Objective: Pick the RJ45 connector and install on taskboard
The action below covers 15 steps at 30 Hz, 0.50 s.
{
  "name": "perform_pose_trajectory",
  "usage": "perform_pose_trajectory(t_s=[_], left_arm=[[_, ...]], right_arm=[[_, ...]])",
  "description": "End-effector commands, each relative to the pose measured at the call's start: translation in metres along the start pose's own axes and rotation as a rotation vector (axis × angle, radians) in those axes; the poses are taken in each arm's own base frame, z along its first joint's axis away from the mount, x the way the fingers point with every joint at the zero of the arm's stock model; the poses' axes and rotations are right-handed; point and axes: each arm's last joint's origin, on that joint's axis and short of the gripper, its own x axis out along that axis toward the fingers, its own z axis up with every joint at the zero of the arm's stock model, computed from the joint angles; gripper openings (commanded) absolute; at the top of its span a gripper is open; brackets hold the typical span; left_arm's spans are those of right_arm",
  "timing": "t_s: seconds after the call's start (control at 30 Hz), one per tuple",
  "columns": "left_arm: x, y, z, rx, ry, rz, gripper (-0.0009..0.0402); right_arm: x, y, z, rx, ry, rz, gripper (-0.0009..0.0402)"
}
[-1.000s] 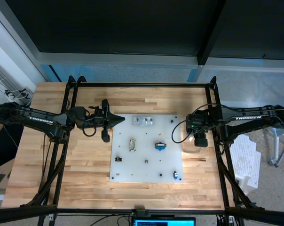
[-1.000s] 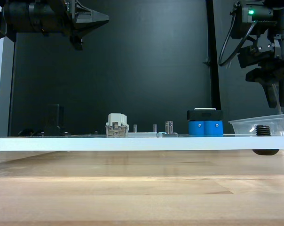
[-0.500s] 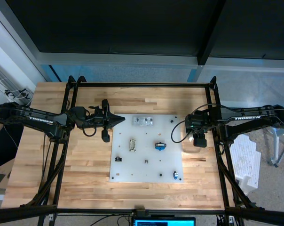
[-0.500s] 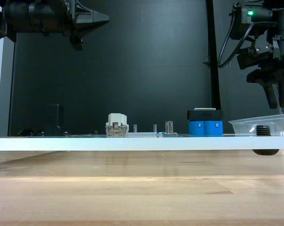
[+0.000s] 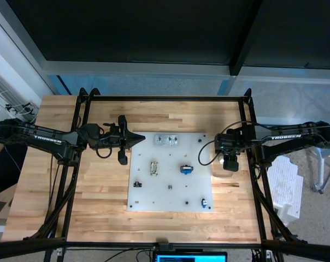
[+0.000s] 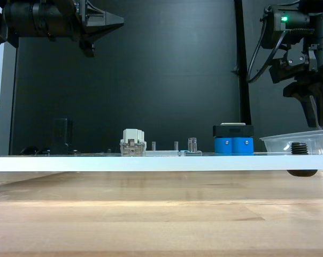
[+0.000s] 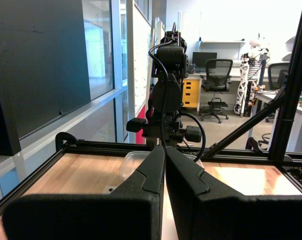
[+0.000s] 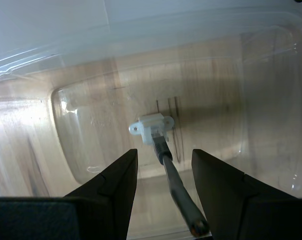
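The RJ45 connector (image 8: 152, 127) is a small whitish plug with a thin dark stem, lying on the floor of a clear plastic tray (image 8: 91, 60). My right gripper (image 8: 163, 157) hangs above it, open, with one finger on each side of the stem and not touching the plug. From above, the right gripper (image 5: 229, 164) sits just off the right edge of the white taskboard (image 5: 154, 199). My left gripper (image 5: 140, 138) is shut and empty, held high at the board's upper left corner.
The clear tray (image 6: 295, 143) stands to the right of the board, with a black threaded knob (image 6: 299, 148) beside it. On the board are a blue block (image 6: 233, 144), a grey-white socket (image 6: 132, 143) and small silver posts (image 6: 192, 144). A black frame surrounds the table.
My right gripper has shifted slightly toward the board while staying over the tray. The left arm has not moved.
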Motion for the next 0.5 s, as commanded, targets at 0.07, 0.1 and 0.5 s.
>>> perform_pose_trajectory(t_s=[0.07, 0.1, 0.5], left_arm=[[0.0, 0.0, 0.0, 0.0, 0.0, 0.0, 0.0], [0.0, 0.0, 0.0, 0.0, 0.0, 0.0, 0.0], [0.0, 0.0001, 0.0, 0.0, 0.0, 0.0, 0.0]], right_arm=[[0.0048, 0.0009, 0.0021, 0.022, 0.001, 0.0, 0.0148], [0.0056, 0.001, 0.0022, 0.023, 0.004, -0.001, 0.0149], [0.0107, 0.0016, 0.0034, 0.021, 0.034, -0.007, 0.0149]])
